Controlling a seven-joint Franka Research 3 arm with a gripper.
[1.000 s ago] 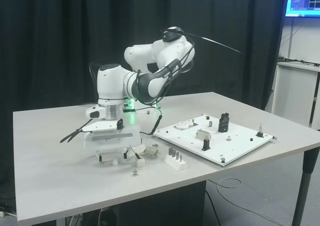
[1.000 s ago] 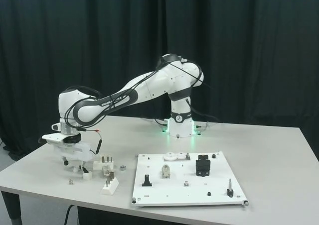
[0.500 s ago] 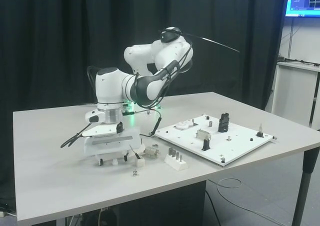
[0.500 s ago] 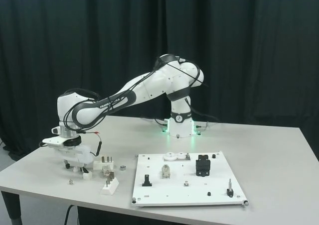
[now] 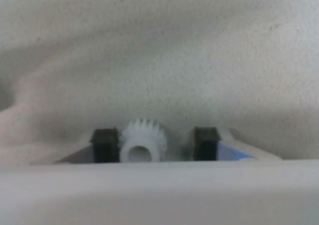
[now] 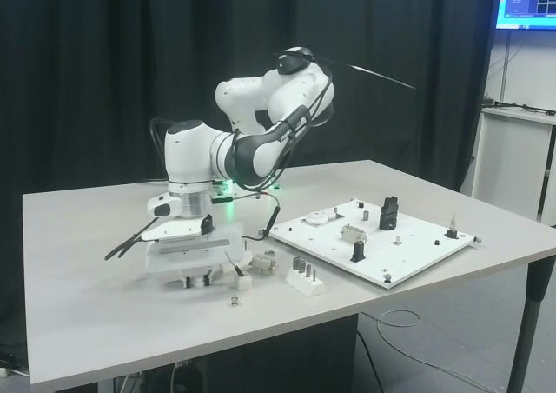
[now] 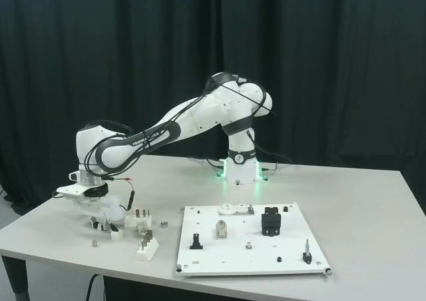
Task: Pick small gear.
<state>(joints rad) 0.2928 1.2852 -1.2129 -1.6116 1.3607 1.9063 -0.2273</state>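
Lifted a little off the grey table (image 6: pixel 104 263) near its front left corner since a second ago; gripper (image 5: pixel 156 144) fingers (image 5: pixel 105 144) closed around small gear (image 5: pixel 143 141). Seemingly picked.

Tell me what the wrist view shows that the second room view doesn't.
Only the wrist view shows the small gear, white and toothed, sitting between the two black fingers and touching one of them. Only the second room view shows the whole arm, the white board with its parts and the green light at the arm's base. Both show the grey table and the gripper low over it.
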